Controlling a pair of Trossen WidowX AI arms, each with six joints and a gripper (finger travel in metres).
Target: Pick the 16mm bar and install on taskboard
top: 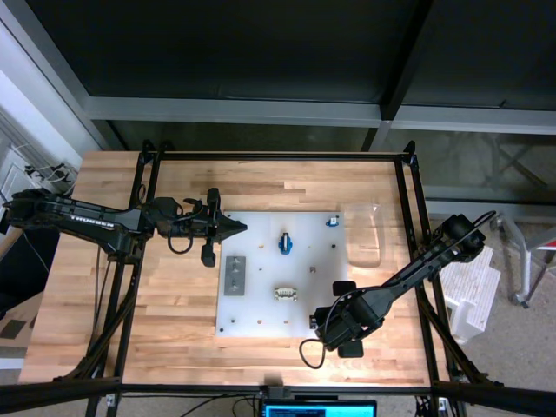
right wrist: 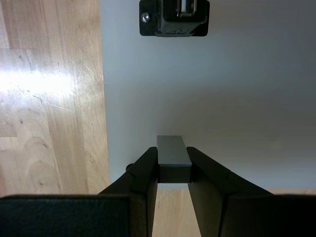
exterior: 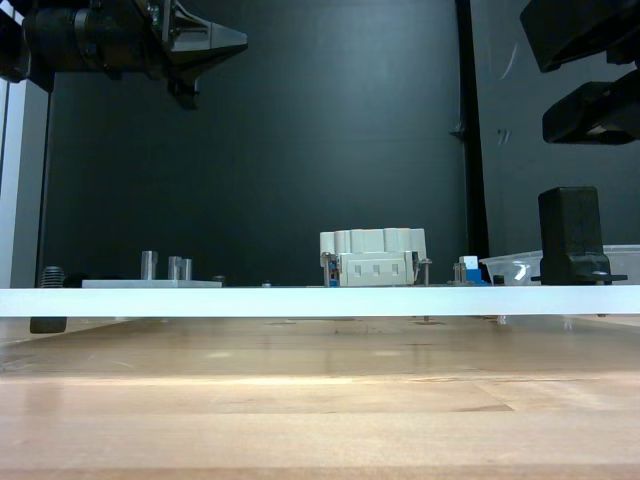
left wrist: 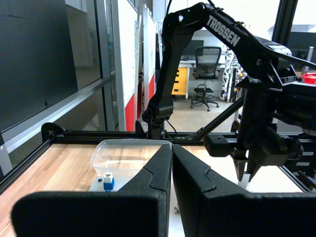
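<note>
Grip on the right tool [right wrist: 173, 164] is narrow and loaded: its black matte fingers pinch the 16mm bar [right wrist: 174, 148] from both sides. From my right wrist feed the bar reads as a plain dull-grey metal piece with a flat-looking face; I cannot tell its roundness from this angle. Under it lies the smooth white taskboard [right wrist: 222, 98], right at a corner of the plate, with the pale, glossy wooden table [right wrist: 49, 98] just beside it. A boxy black fitting [right wrist: 173, 19] sits on the board further along. Whether the bar touches the plate I cannot tell.

The high view places that tool over the board's near right corner but hides the bar beneath it. The low view does not show the bar either. It does give me the grey block [exterior: 150, 283] with short silver pegs and a cream connector [exterior: 372, 258].

The left tool [left wrist: 172, 163] hangs over the board's far left corner, its fingers pressed together on nothing. Its camera alone shows a clear plastic tray [left wrist: 123, 153] and a small blue fitting [left wrist: 108, 182].

White lettering, TROSSEN, is printed on the right arm [left wrist: 222, 29] and the left arm [top: 78, 219].
</note>
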